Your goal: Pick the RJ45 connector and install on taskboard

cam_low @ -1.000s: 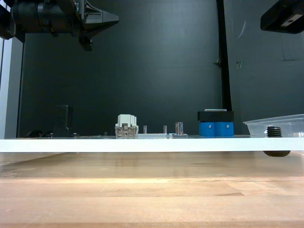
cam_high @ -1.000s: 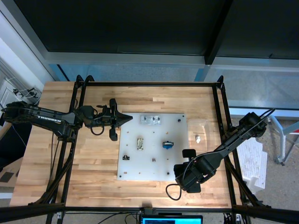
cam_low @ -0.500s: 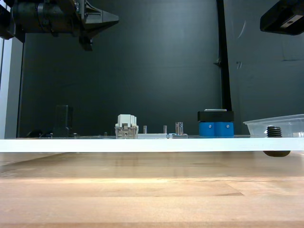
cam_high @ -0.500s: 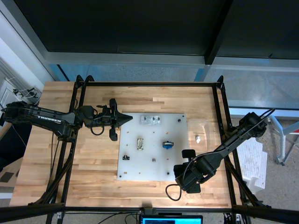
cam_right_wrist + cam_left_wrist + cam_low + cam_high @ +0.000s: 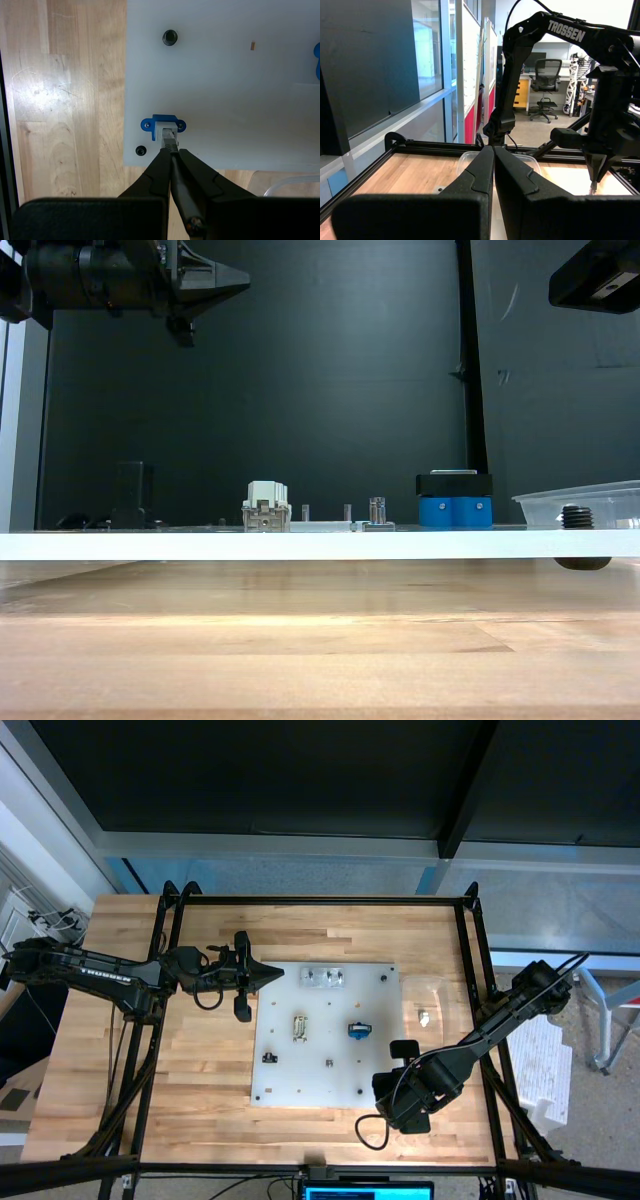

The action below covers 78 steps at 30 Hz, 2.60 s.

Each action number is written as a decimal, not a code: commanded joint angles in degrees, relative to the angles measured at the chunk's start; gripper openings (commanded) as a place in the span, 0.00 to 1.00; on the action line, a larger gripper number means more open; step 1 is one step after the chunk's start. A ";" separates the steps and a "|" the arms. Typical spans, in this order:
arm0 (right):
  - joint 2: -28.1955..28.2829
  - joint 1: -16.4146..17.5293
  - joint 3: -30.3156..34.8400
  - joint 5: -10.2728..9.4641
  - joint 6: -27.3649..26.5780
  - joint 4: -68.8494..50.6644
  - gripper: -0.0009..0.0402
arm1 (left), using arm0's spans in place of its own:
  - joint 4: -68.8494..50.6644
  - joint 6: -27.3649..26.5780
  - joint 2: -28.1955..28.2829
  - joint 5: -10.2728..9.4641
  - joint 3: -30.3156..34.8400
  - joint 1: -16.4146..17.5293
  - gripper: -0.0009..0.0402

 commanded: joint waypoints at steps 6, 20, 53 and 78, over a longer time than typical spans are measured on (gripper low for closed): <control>0.00 0.11 -0.13 0.09 -0.09 -0.02 0.02 | 0.00 0.00 0.00 0.02 0.00 0.00 0.02; 0.00 0.09 -0.46 0.50 -0.79 0.63 0.02 | 0.00 0.00 0.02 0.00 0.00 0.00 0.02; 0.22 0.02 -2.86 -0.52 -0.81 3.32 0.02 | 0.00 0.00 0.00 0.00 0.00 0.02 0.02; -0.81 0.11 -2.99 -0.48 -0.61 4.07 0.10 | 0.00 0.02 0.00 0.00 0.00 0.00 0.02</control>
